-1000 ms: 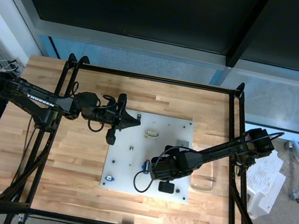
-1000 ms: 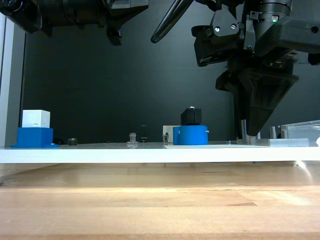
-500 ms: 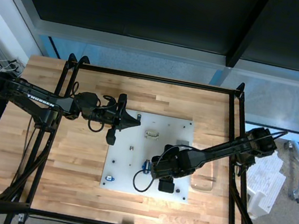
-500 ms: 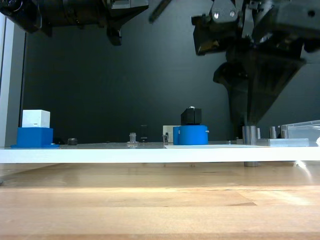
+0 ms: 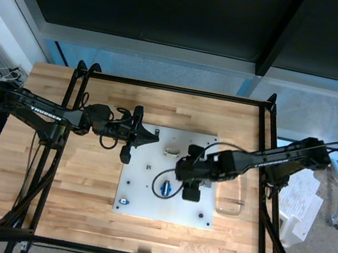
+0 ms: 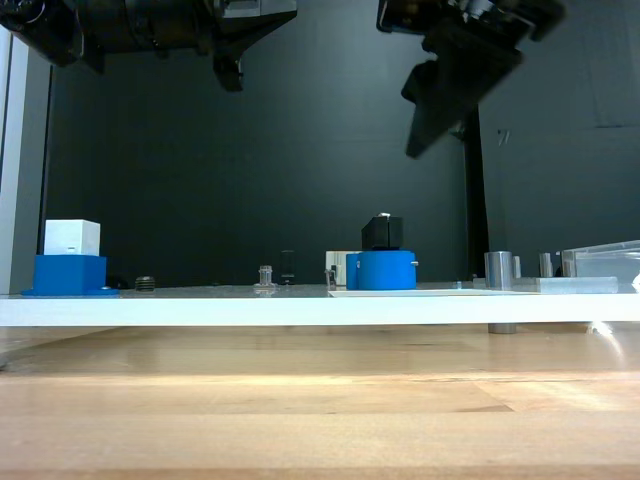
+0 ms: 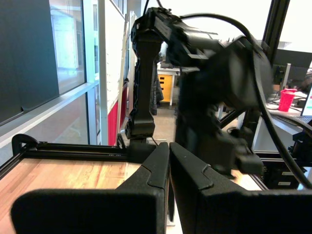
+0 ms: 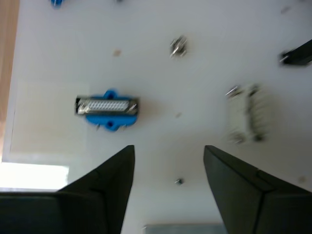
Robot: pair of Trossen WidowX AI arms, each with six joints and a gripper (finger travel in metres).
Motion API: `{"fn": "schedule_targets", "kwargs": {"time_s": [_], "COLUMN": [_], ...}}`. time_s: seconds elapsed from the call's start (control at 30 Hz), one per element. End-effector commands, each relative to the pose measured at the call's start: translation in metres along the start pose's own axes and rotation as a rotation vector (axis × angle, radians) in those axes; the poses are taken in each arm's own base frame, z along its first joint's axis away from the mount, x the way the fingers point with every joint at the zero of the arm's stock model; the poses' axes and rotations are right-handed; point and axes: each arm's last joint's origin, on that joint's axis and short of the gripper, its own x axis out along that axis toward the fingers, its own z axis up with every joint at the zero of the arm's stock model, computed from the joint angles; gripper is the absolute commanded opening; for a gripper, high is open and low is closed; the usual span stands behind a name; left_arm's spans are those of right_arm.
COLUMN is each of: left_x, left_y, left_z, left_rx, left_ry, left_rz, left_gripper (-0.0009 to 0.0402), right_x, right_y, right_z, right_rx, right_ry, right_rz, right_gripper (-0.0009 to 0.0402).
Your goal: Pick the 16mm cylinder and install on the taskboard
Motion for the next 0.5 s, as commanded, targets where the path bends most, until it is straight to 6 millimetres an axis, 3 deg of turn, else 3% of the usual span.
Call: {"fn": "schedule_targets", "kwargs": {"time_s": [0.03,0.37,0.5], "left_x": [0.000,0.000,0.000], "left_y": [0.000,0.000,0.000], "left_z": [0.000,0.000,0.000], "left_rx": [0.000,0.000,0.000], "left_ry": [0.000,0.000,0.000], "left_rz": [0.000,0.000,0.000], "left_gripper": [0.0000,0.0000,0.0000], "right_x": [-0.013,-0.034,-0.042], "right_y": [-0.014,-0.048,-0.057], "right_z": [0.001,-0.011,-0.016], "right_rx": [-0.014,0.025,0.059], "right_ry": [-0.041,-0.330,-0.513], "right_rz": [-0.006,0.027,0.068], "right_gripper": [0.0144,0.0001,0.0007]}}
